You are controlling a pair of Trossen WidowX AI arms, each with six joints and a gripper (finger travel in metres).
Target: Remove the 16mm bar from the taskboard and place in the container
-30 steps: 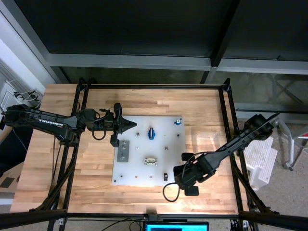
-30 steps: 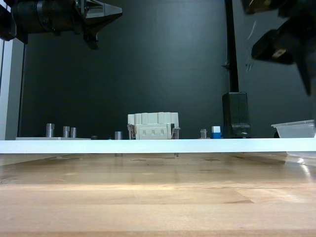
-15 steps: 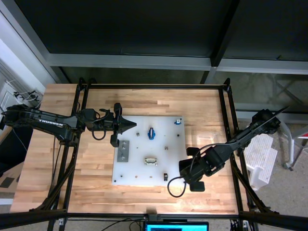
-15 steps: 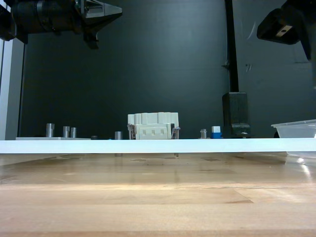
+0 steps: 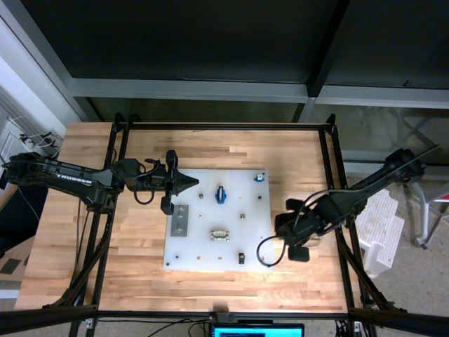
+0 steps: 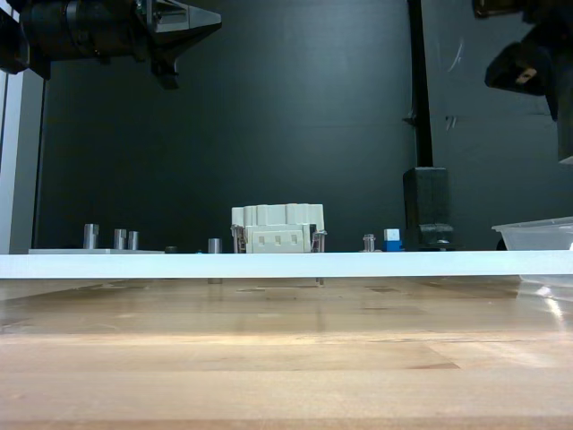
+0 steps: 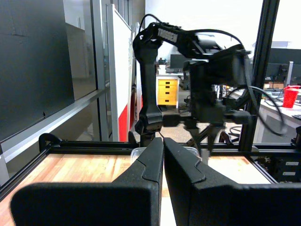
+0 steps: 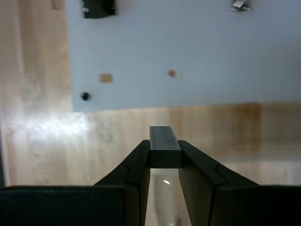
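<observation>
Fingers [image 8: 136, 165] of the right gripper [image 8: 165, 157] pinch the 16mm bar [image 8: 165, 141] right of centre in the high view, just off the taskboard [image 5: 238, 186], near the container [image 6: 537, 235]. Left gripper [image 5: 193, 184], pressed together, hangs over the taskboard's upper-left corner.

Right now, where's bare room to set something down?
The table is bare in front of the taskboard and left of it. Crowded: right side, where the container sits near the right gripper, jaws on the 16mm bar. The left gripper, jaws shut, hangs over the board's far-left corner.
</observation>
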